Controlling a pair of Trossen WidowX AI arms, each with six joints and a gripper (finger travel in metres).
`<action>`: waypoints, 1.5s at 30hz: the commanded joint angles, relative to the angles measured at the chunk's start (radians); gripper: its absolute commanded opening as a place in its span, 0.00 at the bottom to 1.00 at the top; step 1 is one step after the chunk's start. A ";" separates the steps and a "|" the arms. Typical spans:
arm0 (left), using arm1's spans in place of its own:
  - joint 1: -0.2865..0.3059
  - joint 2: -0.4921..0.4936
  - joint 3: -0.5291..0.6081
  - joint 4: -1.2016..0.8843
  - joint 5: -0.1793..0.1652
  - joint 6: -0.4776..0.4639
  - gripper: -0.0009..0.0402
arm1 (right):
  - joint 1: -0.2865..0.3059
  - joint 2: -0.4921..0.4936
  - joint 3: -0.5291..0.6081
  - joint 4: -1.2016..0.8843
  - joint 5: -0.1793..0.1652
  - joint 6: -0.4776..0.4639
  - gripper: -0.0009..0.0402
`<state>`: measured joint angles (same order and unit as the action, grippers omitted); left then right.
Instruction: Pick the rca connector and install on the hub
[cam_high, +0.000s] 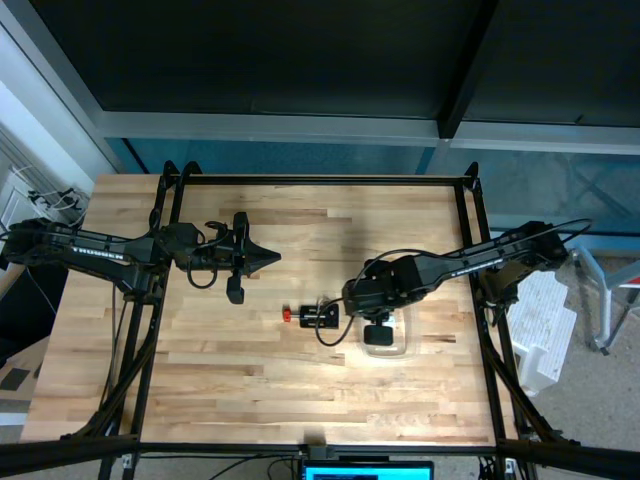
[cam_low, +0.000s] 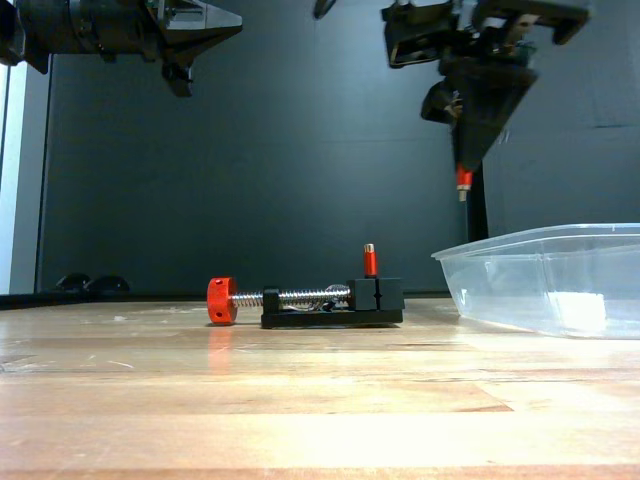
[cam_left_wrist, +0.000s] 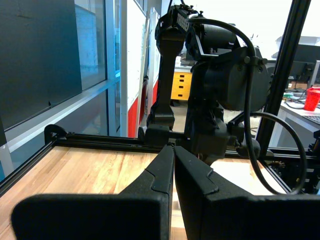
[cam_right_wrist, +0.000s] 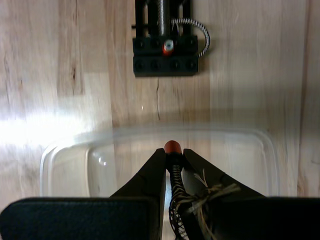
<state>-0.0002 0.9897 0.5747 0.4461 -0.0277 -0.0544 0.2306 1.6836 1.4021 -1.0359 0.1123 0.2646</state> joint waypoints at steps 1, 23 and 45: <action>0.000 0.000 0.000 0.000 0.000 0.000 0.02 | -0.005 0.031 0.032 -0.001 0.000 0.000 0.02; 0.000 0.000 0.000 0.000 0.000 0.000 0.02 | -0.022 0.188 0.196 0.001 0.000 -0.003 0.02; 0.000 0.000 0.000 0.002 0.000 0.000 0.02 | -0.023 0.243 0.253 0.008 -0.003 0.001 0.02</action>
<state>-0.0002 0.9897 0.5743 0.4450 -0.0277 -0.0544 0.2070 1.9274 1.6554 -1.0275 0.1097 0.2638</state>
